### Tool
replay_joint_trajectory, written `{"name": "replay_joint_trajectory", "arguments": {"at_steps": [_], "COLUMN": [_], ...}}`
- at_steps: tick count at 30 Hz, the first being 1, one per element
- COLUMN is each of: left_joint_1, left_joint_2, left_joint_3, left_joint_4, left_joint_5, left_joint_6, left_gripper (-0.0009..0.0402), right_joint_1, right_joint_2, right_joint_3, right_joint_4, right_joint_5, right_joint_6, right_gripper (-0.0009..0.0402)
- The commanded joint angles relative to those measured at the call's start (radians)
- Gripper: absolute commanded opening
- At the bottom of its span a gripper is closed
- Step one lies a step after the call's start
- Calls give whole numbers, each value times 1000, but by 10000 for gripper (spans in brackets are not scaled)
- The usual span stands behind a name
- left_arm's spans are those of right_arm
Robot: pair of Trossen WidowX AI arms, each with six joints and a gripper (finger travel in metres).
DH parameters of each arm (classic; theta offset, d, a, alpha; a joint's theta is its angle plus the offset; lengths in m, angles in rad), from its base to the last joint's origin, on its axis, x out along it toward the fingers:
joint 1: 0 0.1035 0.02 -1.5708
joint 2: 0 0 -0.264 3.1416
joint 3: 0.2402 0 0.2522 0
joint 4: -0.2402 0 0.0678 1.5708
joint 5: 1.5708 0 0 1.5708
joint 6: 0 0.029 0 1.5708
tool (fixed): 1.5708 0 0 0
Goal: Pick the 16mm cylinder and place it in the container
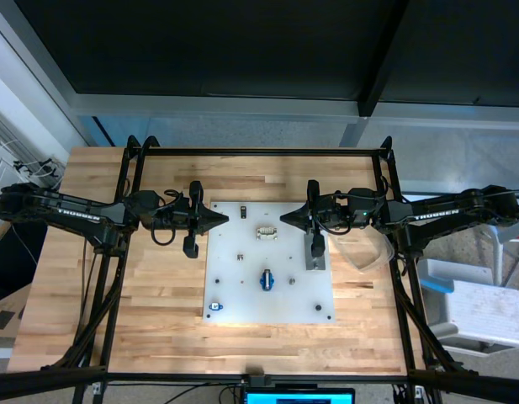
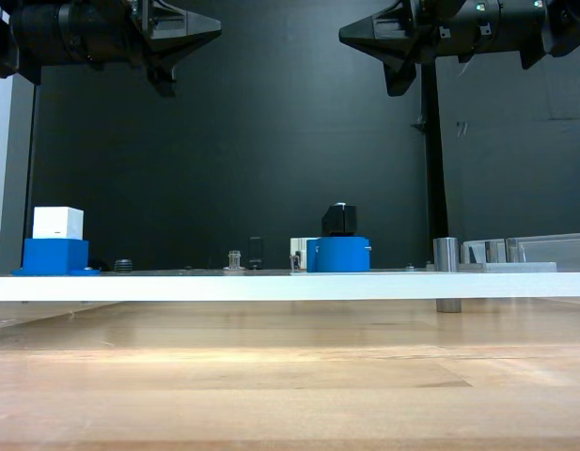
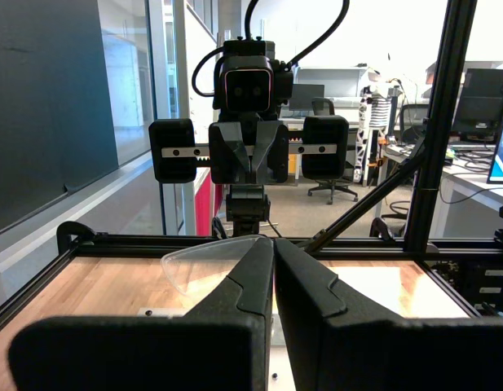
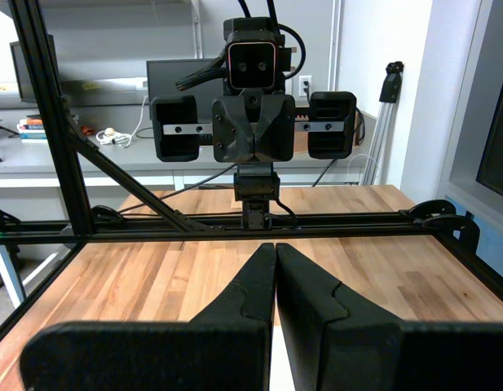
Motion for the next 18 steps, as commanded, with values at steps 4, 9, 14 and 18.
{"name": "replay_joint_trajectory", "arguments": {"at_steps": [4,9,14,18], "left_joint_1": [0,0,1,1], "left_joint_2": [0,0,0,0], "left_joint_3": [0,0,0,0], "left_joint_4": [0,0,0,0], "left_joint_5": [0,0,0,0], "left_joint_6": [0,0,0,0], "left_gripper": [0,0,0,0], "right_joint_1": [2,2,4,5], "right_joint_2": [0,0,-1,-3], "right_joint_3": [0,0,6,78], "right_joint_4": [0,0,-13,-186], "right_joint_5": [8,8,-1,0], "right_joint_6": [11,10,37,49], "right_gripper": [0,0,0,0]}}
